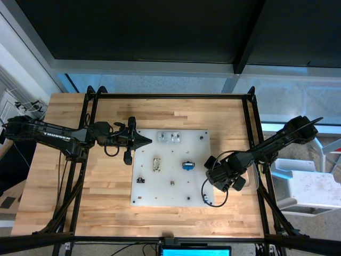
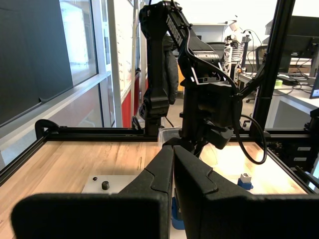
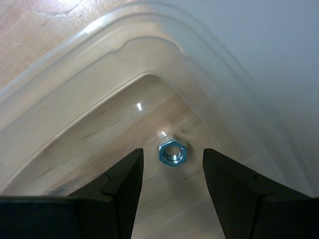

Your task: Pick the M12 fastener and fasten on the M12 threads

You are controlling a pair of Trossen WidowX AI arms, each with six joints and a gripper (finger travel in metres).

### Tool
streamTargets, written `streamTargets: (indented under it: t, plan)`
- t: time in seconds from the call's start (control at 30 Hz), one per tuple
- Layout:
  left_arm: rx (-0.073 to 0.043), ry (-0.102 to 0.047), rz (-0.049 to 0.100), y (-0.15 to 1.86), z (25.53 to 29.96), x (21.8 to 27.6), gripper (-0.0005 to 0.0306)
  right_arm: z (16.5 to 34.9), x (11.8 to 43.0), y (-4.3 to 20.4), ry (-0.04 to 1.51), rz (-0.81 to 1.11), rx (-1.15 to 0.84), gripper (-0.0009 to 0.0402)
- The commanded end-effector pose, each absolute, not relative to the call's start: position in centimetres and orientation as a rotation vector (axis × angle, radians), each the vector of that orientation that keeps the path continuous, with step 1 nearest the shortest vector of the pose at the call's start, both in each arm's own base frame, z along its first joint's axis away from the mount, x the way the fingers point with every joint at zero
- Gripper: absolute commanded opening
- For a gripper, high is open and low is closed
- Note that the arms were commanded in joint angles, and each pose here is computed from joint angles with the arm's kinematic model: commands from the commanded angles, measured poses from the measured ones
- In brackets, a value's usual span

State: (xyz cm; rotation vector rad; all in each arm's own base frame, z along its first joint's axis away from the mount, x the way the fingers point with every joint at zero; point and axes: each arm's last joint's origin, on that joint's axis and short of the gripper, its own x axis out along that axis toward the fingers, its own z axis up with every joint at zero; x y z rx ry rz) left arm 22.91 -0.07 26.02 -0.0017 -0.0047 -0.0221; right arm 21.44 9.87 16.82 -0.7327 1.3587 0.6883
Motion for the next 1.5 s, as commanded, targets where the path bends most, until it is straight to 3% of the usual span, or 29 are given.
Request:
streamTargets:
  t: [0.03,0.4,1.5]
  plan:
    - [-0.002,-0.005,-0.022,-0.07,26.02,22.92,0.0000,16.4,21.6,9.9,1.374,0.690,-0.735,0.0165]
    - [-0.002,-0.004,-0.022,-0.07,26.02,22.92,0.0000,15.0,21.6,9.7,1.379,0.697,-0.747,0.0165]
    - [-0.002,-0.004,-0.022,-0.07,26.02,22.92,0.0000,14.5,21.5,9.5,1.362,0.682,-0.743,0.0165]
